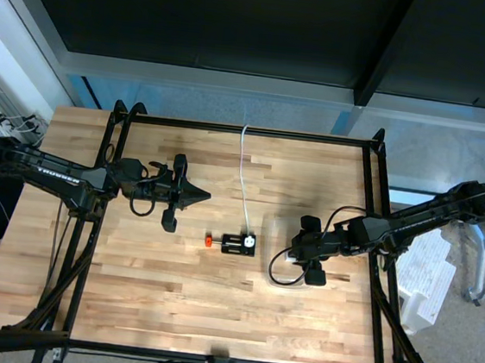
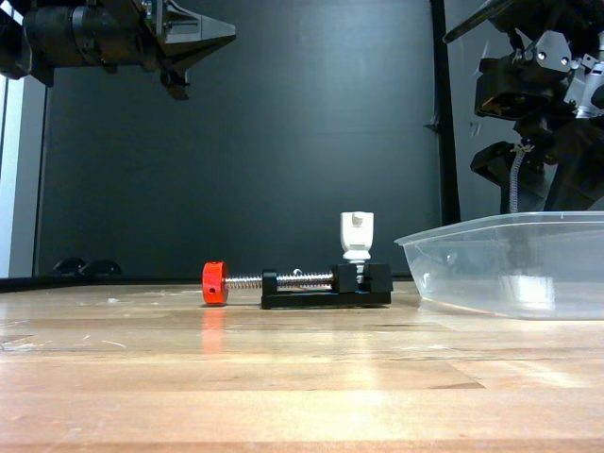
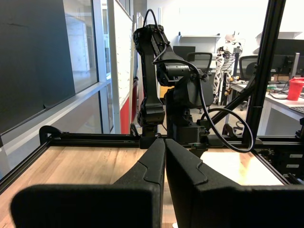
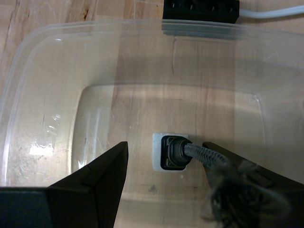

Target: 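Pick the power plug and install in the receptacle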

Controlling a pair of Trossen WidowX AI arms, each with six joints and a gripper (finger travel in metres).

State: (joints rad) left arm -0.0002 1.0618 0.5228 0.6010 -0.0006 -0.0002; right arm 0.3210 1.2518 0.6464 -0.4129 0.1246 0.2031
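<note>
You've got the power plug (image 4: 172,152) in the clear tray (image 4: 47,57): tiny blk body, seated in a small white cube (image 4: 157,153) on the tray floor. Its braided wire (image 4: 199,154) leads off past one finger of the right gripper (image 4: 165,144), which hangs over it w/ fingers spread either side.

Your receptacle (image 2: 356,231) is a small white boxy socket, upright, clamped in the blk mini vise (image 2: 326,283) approx. mid-table, beside the tray and apart from the plug. Its thin white cable (image 1: 245,169) runs to the far edge. Left gripper (image 1: 202,196) is up in the air to the receptacle's left, fingers pressed together.
</note>
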